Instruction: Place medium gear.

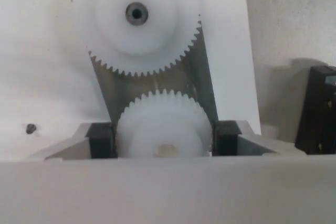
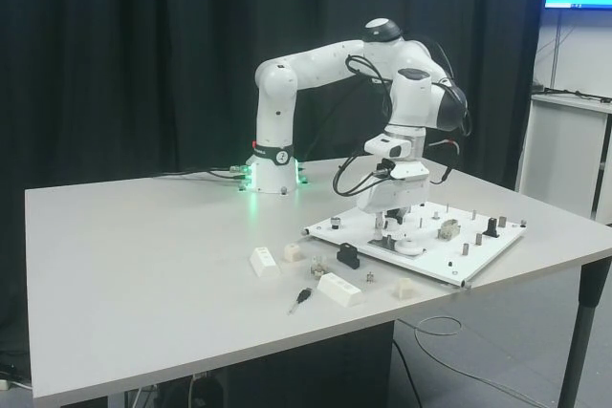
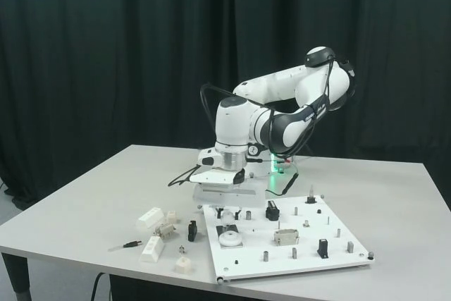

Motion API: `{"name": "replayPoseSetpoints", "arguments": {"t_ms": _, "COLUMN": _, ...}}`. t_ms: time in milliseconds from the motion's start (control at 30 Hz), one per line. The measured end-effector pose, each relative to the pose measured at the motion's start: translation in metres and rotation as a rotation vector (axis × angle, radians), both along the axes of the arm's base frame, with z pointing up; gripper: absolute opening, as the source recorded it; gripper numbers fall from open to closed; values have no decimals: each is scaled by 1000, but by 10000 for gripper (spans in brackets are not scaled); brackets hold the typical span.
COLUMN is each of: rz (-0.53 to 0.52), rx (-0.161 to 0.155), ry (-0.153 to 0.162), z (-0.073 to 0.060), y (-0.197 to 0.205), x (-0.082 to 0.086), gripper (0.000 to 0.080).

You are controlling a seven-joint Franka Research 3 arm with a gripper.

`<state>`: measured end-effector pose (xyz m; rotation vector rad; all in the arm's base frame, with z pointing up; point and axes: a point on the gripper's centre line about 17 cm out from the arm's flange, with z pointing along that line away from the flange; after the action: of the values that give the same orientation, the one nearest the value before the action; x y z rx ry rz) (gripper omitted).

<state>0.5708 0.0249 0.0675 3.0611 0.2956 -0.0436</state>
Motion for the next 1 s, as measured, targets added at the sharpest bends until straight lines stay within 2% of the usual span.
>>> {"name": "replayPoseSetpoints", "arguments": {"t_ms": 1000, "rz": -17, "rx": 0, "ry": 2, "z": -1, "y": -4, "x": -3, "gripper": 393}}
